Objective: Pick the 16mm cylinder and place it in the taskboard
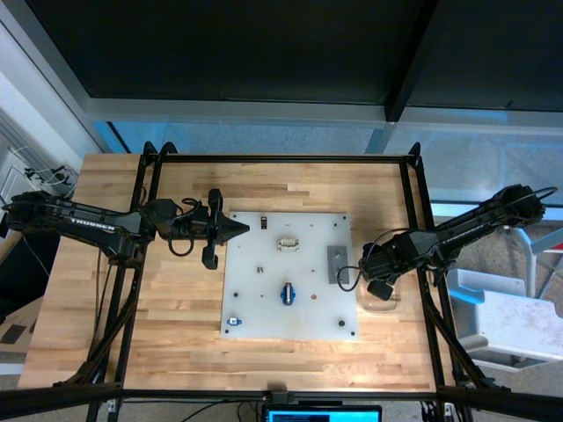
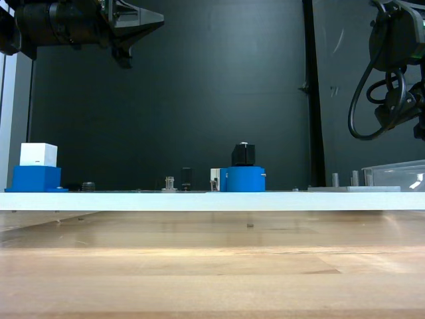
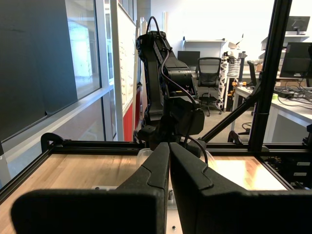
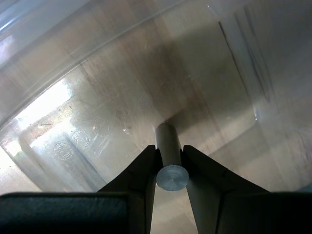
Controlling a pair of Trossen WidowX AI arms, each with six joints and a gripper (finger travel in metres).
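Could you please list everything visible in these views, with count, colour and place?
table: one, light wood, bearing everything.
taskboard: one, white, middle of the table.
blue connector: one, blue, taskboard's near half.
beige connector: one, beige, taskboard's far half.
grey block: one, grey, taskboard's right edge.
clear tray: one, transparent, right of the taskboard.
16mm cylinder: one, silver-grey, gripped inside the clear tray.
left gripper: one, black, shut and empty, raised above the taskboard's far-left corner.
right gripper: one, black, shut on the 16mm cylinder, in the clear tray.
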